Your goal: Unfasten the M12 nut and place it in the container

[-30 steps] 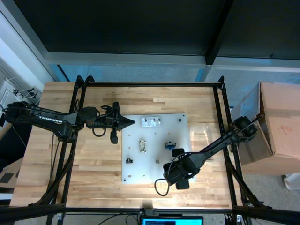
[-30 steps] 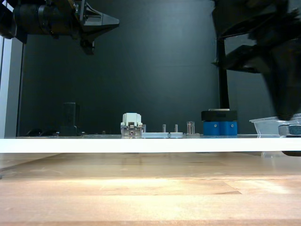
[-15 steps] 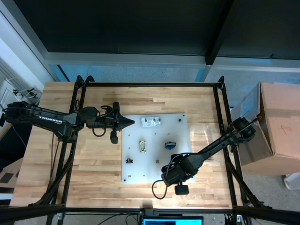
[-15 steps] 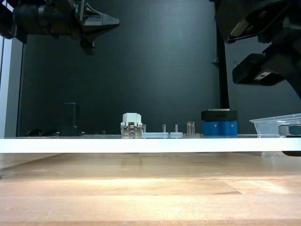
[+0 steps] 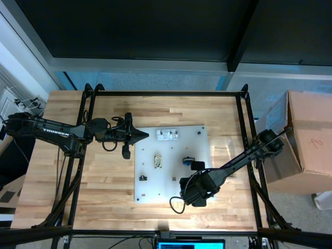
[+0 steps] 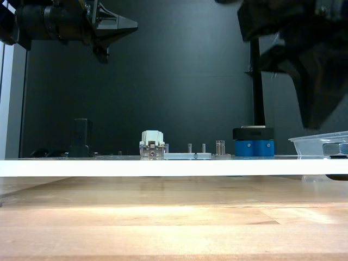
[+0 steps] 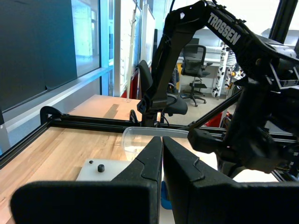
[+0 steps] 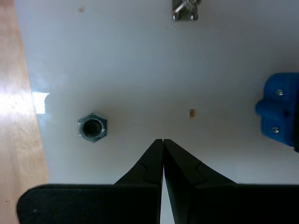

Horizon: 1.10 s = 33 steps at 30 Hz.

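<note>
Left end effector [image 5: 140, 136]: held high at the far left edge of the white board [image 5: 155, 189], pointing in over it; fingers seen pressed together in the left wrist view, nothing between them
Right end effector [image 8: 163, 140]: held above the near right part of the board, pointing down; fingers closed tip to tip, nothing gripped
M12 nut [image 8: 92, 127]: silver hexagon seated on its stud on the white board, close to the board's edge where the wood begins; apart from the right end effector's tips and untouched; in the low view seen at the far right in front of the tray wall; how far down the threads it sits cannot be told
Container [image 7: 154, 134]: clear tray set on the tabletop [image 5: 104, 176] beside the board's right edge
Blue block [image 8: 279, 109]: fixed on the board, well apart from the nut
White connector [image 6: 152, 143]: upright mid-board in the low view
Cardboard box [image 5: 306, 140]: placed off the tabletop's right edge
</note>
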Each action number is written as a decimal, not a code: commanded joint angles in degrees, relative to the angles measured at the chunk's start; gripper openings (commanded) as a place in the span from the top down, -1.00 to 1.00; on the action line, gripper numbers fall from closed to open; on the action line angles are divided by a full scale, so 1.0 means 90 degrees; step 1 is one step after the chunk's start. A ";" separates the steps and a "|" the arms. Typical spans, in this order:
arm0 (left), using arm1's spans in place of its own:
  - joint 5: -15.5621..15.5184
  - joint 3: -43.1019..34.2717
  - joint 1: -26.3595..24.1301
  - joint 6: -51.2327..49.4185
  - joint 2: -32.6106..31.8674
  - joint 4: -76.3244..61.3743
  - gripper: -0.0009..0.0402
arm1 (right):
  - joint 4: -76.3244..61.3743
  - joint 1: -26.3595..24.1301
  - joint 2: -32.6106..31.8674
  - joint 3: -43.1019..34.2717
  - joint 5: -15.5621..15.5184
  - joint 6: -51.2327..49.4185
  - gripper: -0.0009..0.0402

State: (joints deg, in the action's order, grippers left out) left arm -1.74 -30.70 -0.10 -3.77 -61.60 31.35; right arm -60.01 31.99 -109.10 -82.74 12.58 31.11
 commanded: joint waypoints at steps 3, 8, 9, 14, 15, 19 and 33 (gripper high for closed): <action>0.0002 -0.0002 0.0002 0.0002 0.0000 0.0002 0.96 | 0.0039 0.0005 0.0027 -0.0097 -0.0962 -0.0085 0.96; 0.0000 -0.0002 0.0002 0.0002 0.0000 0.0005 0.96 | 0.0469 0.0017 -0.0039 -0.0032 -0.1736 -0.0146 0.96; 0.0002 -0.0002 0.0000 0.0002 0.0000 0.0002 0.96 | 0.0534 0.0024 -0.0083 -0.0015 -0.1736 -0.0117 0.96; 0.0000 -0.0002 0.0002 0.0002 0.0000 0.0002 0.96 | 0.0702 0.0029 -0.0216 0.0080 -0.1722 -0.0153 0.96; 0.0000 -0.0002 0.0000 0.0002 0.0000 0.0002 0.96 | 0.0755 0.0029 -0.0214 0.0109 -0.1724 -0.0165 0.96; 0.0000 -0.0002 0.0002 0.0002 0.0000 0.0002 0.96 | 0.0862 0.0012 -0.0214 0.0180 -0.1627 -0.0223 0.96; 0.0000 -0.0002 0.0002 0.0002 0.0000 0.0002 0.96 | 0.0245 -0.0027 0.0090 0.0153 -0.0165 0.0165 0.96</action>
State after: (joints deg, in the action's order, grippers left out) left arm -1.74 -30.70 -0.10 -3.77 -61.60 31.38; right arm -57.69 31.79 -108.42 -81.10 13.32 32.40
